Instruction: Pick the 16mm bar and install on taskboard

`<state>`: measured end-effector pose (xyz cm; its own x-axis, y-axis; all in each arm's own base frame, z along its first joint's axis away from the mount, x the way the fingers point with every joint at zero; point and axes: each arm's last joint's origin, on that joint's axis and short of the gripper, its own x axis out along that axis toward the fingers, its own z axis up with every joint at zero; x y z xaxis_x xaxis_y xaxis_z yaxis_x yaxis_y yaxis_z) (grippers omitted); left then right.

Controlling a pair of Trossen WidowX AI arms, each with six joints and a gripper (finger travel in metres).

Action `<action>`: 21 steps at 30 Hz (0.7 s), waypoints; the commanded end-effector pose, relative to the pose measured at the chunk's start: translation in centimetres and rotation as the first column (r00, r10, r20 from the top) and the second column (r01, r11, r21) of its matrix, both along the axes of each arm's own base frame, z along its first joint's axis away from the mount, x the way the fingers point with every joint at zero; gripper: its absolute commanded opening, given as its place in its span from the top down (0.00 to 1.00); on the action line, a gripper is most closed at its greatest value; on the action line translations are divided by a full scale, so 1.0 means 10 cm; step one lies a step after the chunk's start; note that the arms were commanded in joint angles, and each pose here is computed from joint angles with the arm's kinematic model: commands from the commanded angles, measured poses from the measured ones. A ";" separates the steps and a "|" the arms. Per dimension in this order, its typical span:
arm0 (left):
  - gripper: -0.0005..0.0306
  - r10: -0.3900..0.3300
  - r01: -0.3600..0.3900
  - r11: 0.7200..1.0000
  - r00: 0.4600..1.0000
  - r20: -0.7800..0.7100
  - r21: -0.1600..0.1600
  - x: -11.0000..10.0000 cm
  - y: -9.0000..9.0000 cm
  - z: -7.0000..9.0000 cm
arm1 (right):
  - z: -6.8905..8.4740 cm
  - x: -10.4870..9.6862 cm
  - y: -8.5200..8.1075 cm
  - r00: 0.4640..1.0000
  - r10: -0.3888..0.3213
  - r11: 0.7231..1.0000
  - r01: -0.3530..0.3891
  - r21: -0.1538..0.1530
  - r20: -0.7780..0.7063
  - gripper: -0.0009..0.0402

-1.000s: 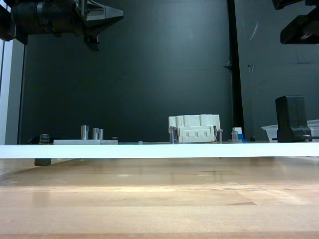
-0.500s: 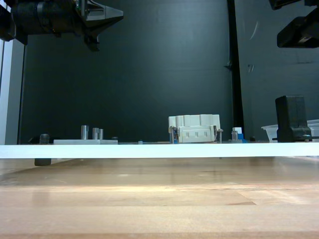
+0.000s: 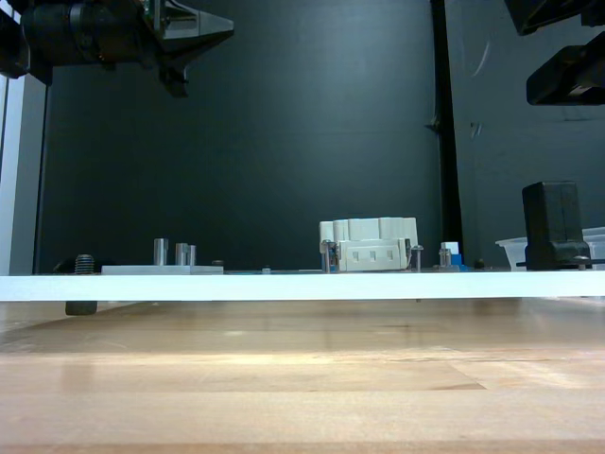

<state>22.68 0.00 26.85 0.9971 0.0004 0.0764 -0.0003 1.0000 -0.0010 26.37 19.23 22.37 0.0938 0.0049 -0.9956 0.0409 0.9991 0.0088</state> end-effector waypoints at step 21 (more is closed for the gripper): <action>0.98 0.000 0.000 1.000 1.000 0.000 0.000 0.00 0.00 0.00 | -0.13 0.03 0.05 1.000 0.007 0.999 -0.007 -0.031 -0.013 0.97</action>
<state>22.68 0.00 26.85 0.9971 0.0004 0.0760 -0.0003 1.0000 -0.0014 26.71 19.71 21.09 0.0810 -0.0244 -0.9964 0.0331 0.9992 -0.0218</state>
